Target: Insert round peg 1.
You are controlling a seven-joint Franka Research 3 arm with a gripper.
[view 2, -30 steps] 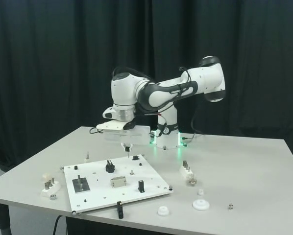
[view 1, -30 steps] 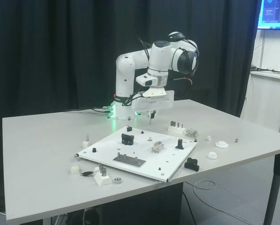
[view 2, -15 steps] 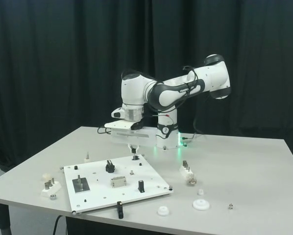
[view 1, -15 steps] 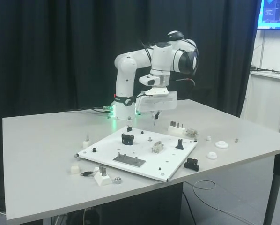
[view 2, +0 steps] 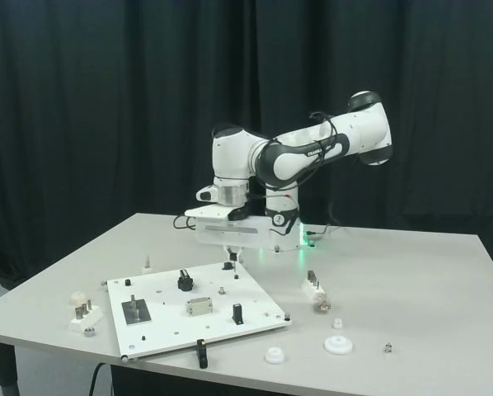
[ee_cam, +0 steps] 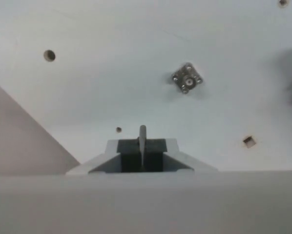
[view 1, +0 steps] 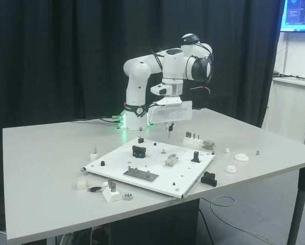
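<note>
Holding round peg 1 (ee_cam: 142, 141) pinched between the black pads of the hand (ee_cam: 142, 158), jaws narrow and clamped on its upper part, the free tip poking out below. In both room views the hand (view 1: 169, 124) hangs above the far edge of the white assembly board (view 1: 188, 176), peg clear of the surface, not yet in any hole.

Handling, as a judgement:
- Peg is a thin grey pin, likely metal: stiff, light, smooth, so slippery in flat pads. It can rotate or slide up in the grip if the tip catches a hole edge.
- Current grip high on the shank leaves a short exposed length; good for seeing the tip, less good against tilt. Keep it vertical, press gently.
- Not fragile, but thin enough to jam if cocked.

Materials and shapes around it:
- Board is flat, matte white, rigid, drilled with small round holes, one at (ee_cam: 49, 55), a tiny one (ee_cam: 118, 129) just beside the peg tip, and a small square recess (ee_cam: 249, 141).
- Square metal flange connector (ee_cam: 186, 79), shiny, four corner screws, sits on the board.
- Black blocky fixtures (view 1: 138, 150) and a grey metal plate (view 1: 141, 175) on the board; white plastic gears (view 2: 338, 345) loose on the grey bench (view 2: 411, 289).

Which hole is the target I cannot tell.
</note>
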